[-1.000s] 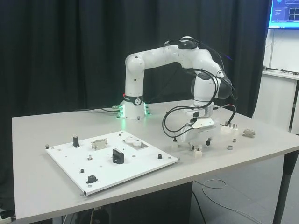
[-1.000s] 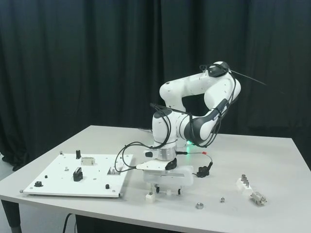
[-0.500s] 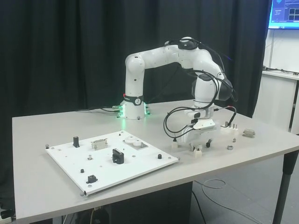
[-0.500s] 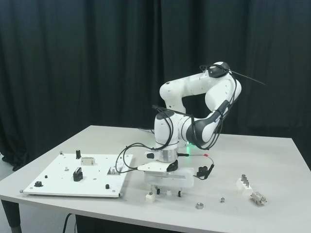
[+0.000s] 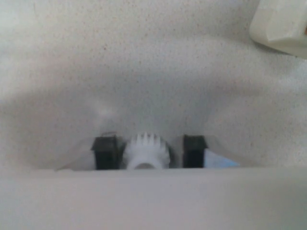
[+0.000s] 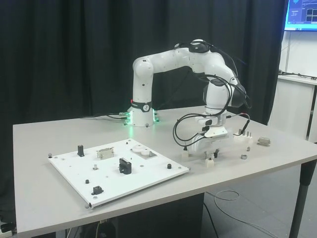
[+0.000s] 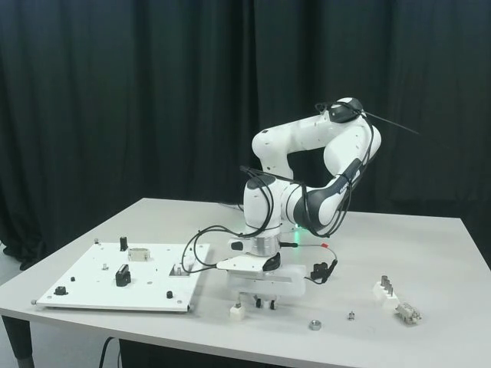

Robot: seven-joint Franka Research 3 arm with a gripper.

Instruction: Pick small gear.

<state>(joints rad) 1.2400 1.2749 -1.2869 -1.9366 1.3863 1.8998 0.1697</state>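
Gripping small white toothed plastic gear [image 5: 145, 152] between 2 black fingertips [image 5: 106, 151] | white arm's pincer [image 5: 149, 152] low over grey desk [image 6: 44, 136] | white assembly board [image 6: 74, 171] well apart

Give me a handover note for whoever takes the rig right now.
Gripper: low over the table, fingers black, one each side of the gear. Whether they already clamp it cannot be told from the wrist view.
Gear: white, between the fingers; whether it has left the table cannot be told.
Done: approach and straddle.
Left: confirm the grasp, then lift.
Nearby: white board with parts, untouched.
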